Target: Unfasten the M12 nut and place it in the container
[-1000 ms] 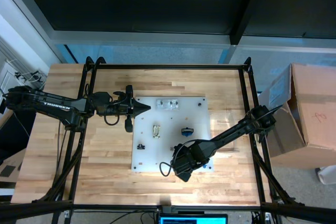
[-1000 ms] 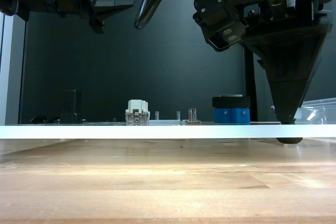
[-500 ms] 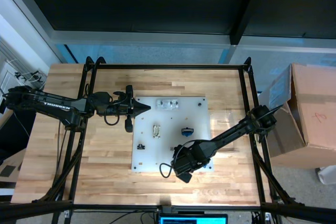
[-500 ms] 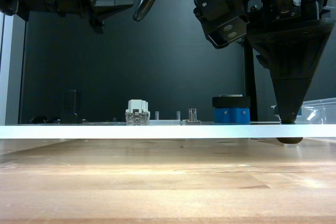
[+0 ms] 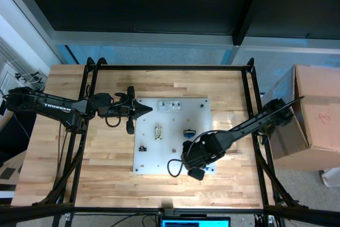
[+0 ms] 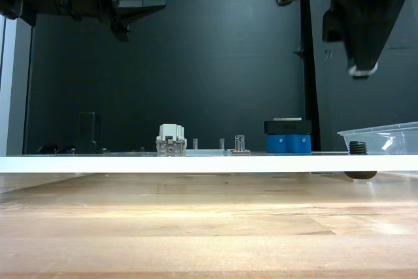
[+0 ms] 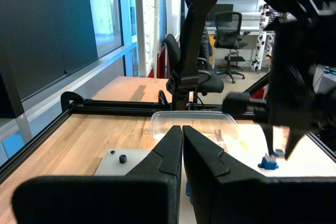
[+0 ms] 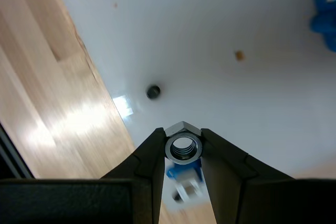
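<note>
The wooden table (image 5: 106, 179) is carrying the whole scene, and the white board (image 5: 149, 131) is lying flat at its centre. The left arm (image 5: 48, 107) is reaching in from nine o'clock, and the right arm (image 5: 249, 126) is slanting in from three o'clock toward the board's five o'clock corner.

The clear container (image 5: 231, 123) is sitting on the table just beside the board's three o'clock edge. The high view is showing nothing I can make out inside it.

Over to the left gripper (image 7: 182, 129). It is hovering well above the board's ten o'clock edge, pointing toward three o'clock, with its fingers pressing together and nothing between them.

The right gripper (image 6: 361, 70) is hanging high over the board's near right corner, nose down, well clear of the surface. Its fingers are clamping tight on a small part.

The blue block (image 6: 287, 143) is standing mid-board, toward nine o'clock of that gripper in the low view.

Down below, the black stud (image 6: 356, 148) is standing bare, its ribs showing, in front of the container's wall. The right wrist view is picking it out as a dark dot on the white board.

And the M12 nut (image 8: 183, 148)? It is sitting between the right gripper's fingertips, held off its stud, its threaded bore facing the wrist camera.
</note>
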{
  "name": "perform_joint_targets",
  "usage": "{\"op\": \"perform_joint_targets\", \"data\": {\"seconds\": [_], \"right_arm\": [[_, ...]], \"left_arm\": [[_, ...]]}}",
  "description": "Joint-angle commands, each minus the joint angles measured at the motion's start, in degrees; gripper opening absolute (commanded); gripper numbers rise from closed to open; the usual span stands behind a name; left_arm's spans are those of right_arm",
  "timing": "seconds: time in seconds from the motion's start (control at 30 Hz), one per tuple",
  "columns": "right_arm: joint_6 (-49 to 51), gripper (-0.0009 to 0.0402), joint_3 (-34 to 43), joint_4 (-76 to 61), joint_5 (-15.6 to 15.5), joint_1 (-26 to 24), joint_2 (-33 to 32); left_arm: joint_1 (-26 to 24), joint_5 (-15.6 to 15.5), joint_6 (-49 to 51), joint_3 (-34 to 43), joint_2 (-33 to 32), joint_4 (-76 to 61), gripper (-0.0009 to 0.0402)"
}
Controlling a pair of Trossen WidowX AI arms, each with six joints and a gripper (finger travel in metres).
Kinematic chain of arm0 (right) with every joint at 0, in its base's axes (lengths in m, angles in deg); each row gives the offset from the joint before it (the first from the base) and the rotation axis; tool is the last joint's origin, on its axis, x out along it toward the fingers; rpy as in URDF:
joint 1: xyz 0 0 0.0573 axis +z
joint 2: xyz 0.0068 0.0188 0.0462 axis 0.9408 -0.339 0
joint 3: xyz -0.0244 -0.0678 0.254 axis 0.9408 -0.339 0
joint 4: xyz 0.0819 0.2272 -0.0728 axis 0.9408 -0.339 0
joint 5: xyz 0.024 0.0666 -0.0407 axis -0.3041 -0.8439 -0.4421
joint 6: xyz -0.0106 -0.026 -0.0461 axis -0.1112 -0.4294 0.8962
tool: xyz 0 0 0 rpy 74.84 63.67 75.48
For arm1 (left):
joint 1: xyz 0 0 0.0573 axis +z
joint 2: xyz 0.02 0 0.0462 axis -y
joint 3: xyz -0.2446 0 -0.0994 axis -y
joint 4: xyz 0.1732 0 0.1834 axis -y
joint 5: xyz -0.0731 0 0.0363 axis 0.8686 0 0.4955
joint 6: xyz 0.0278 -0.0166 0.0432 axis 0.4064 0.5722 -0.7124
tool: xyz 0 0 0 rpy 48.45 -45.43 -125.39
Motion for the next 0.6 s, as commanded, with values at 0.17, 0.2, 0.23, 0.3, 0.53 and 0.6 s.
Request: {"op": "perform_joint_targets", "data": {"seconds": [0.17,0.2,0.23,0.3,0.53,0.6], "right_arm": [[2.4,0.0012,-7.3,-1.1,1.0,-1.4,8.5],[2.4,0.0012,-8.8,-1.1,1.3,-1.6,10.1],[2.4,0.0012,-10.5,-1.1,1.4,-1.9,11.5],[2.4,0.0012,-14.0,-1.1,1.4,-2.6,14.8],[2.4,0.0012,-26.0,-1.1,1.4,-4.3,25.8],[2.3,0.0012,-29.0,-1.1,1.4,-4.7,28.9]], "left_arm": [[0.0,0.0,0.0,0.0,0.0,0.0,0.0000],[0.0,0.0,0.0,0.0,0.0,0.0,0.0000],[0.0,0.0,0.0,0.0,0.0,0.0,0.0000],[0.0,0.0,0.0,0.0,0.0,0.0,0.0000],[0.0,0.0,0.0,0.0,0.0,0.0,0.0000],[0.0,0.0,0.0,0.0,0.0,0.0,0.0000]]}}
